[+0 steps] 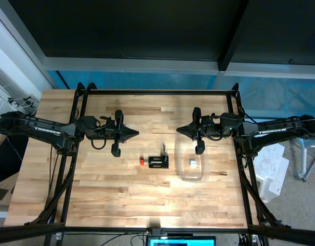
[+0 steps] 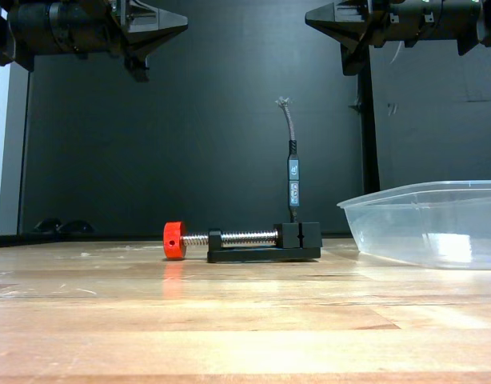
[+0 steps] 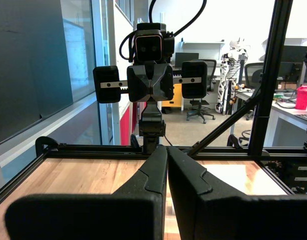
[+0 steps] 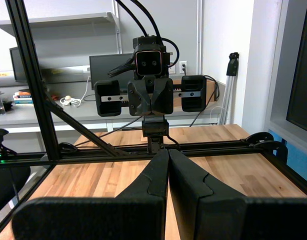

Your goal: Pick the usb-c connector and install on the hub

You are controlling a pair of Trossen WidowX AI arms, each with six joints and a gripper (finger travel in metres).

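Left gripper: fingers pressed together with nothing between them, held high above the table and pointing inward toward the middle. Right gripper: same condition, fingers closed on nothing, at matching height and facing the left one across a gap. Seen from above, its tip lies near the far edge of the plastic tub. Neither gripper touches any item. Below and between them, a small black clamp with a red knob sits flat on the wood. Its jaws hold a slim grey piece upright, with a short braided cable stub rising from its top; this piece is judged to be the hub. The tub stands just beside the clamp, on the right arm's side. A small pale piece lies loose on the tub floor, clear of the hub. It is judged to be the usb-c connector, though it is too small to confirm. Task status: no step is done; the connector is neither picked up nor seated. Outstanding steps, by judgement: open one gripper, probably the nearer right one, lower it into the tub, grasp the connector, carry it to the clamp, align it with the hub's port and press it home. Which face of the hub carries the port cannot be told.
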